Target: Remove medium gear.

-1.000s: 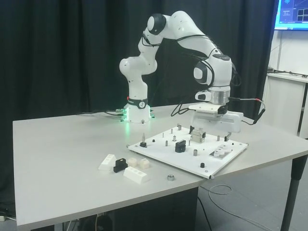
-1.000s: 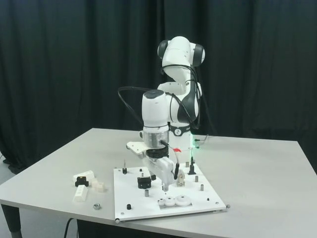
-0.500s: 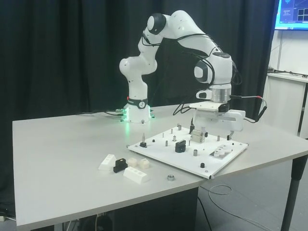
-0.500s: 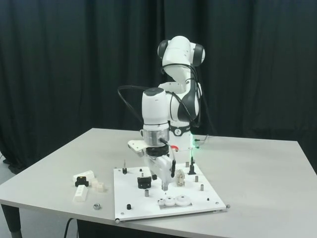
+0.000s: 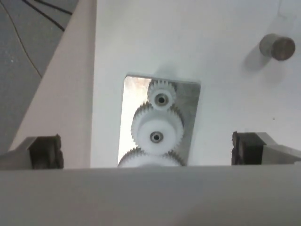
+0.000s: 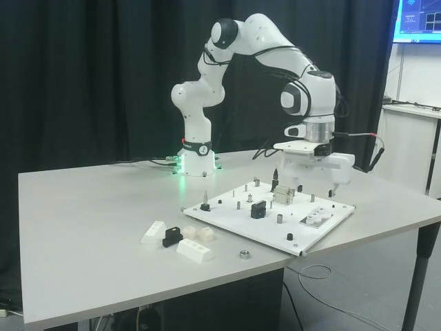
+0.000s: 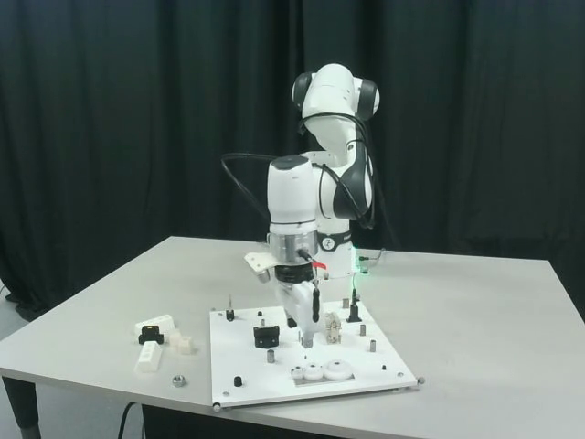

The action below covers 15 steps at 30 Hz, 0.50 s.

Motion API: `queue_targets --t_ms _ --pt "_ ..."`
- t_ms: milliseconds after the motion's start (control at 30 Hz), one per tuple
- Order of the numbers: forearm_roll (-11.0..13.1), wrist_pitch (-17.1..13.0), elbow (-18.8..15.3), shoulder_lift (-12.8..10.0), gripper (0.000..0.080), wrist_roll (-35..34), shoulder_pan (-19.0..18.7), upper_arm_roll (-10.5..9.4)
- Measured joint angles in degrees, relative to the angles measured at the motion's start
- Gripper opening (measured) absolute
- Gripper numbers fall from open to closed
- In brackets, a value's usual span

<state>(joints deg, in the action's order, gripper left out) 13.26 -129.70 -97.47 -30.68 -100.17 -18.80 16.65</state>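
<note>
I hold the tool (image 5: 146, 150) above the white board (image 6: 303, 234) with its fingers spread wide and empty; in the wrist view both black pads (image 5: 46, 151) stand well apart, one to each side of the gear row.

Reading left to right in the first room view: loose white blocks (image 6: 194, 249) and a small nut (image 6: 244, 254) lie on the grey surface (image 6: 89, 214), well away from the tool. Next comes the board with its black fixture (image 6: 258, 209) and short pegs. The gears sit near the board's far right edge, just below the tool.

The three gears mesh in one row on a grey inset plate (image 5: 190, 101). The medium gear (image 5: 156, 124) sits in the middle, between the small gear (image 5: 161, 99) and the large gear (image 5: 149, 160), which is partly hidden under the tool body. All three are seated on their shafts.

Step in hand, as I judge it: alignment above the gears before descent. The next move calls for centring over the medium gear, descending straight, closing across its teeth, then lifting vertically off the shaft.

Clearance: the neighbouring gears touch the target on two sides, so the fingers must come in on the free flanks. A grey peg (image 5: 277, 47) stands apart from the plate. The board's edge lies close beside the gears; open room is above.
</note>
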Motion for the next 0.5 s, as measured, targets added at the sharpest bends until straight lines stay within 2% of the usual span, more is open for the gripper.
queue_targets --t_ms 267,500 --pt "-0.8 0.6 0.5 0.5 0.0800 -5.9 -0.5 0.16" --pt "-4.7 0.6 1.3 0.5 0.0800 -12.5 -1.3 0.25"
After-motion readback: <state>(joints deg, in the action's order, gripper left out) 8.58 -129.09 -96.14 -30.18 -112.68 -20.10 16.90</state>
